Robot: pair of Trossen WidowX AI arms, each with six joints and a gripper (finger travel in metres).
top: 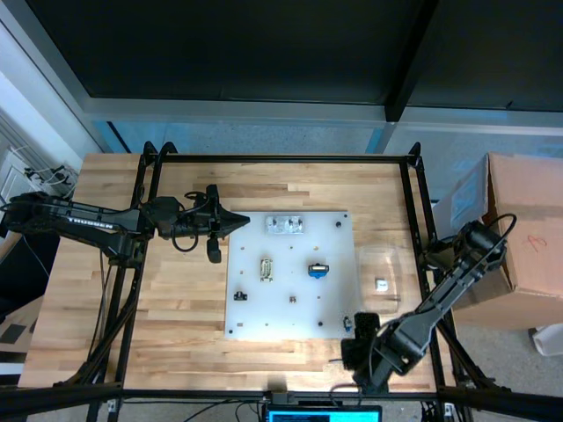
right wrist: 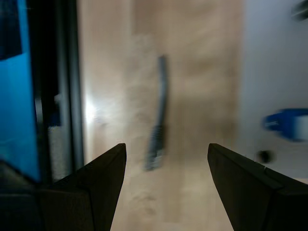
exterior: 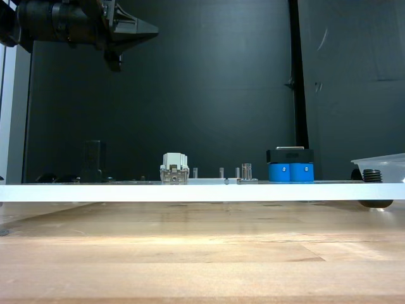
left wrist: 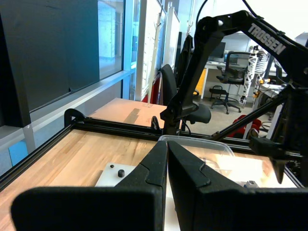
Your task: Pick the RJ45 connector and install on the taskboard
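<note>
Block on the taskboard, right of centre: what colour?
The block is blue with a black top; the low view shows it best.

The taskboard (top: 264,318) lies mid-tabletop (top: 185,299), with a tray (top: 389,257) just beside its right edge and the RJ45 connector (top: 382,284) lying free in that tray. The left gripper (top: 242,220) hangs above the board's far left corner. The right gripper (right wrist: 166,145) is by the board's near right corner.
</note>
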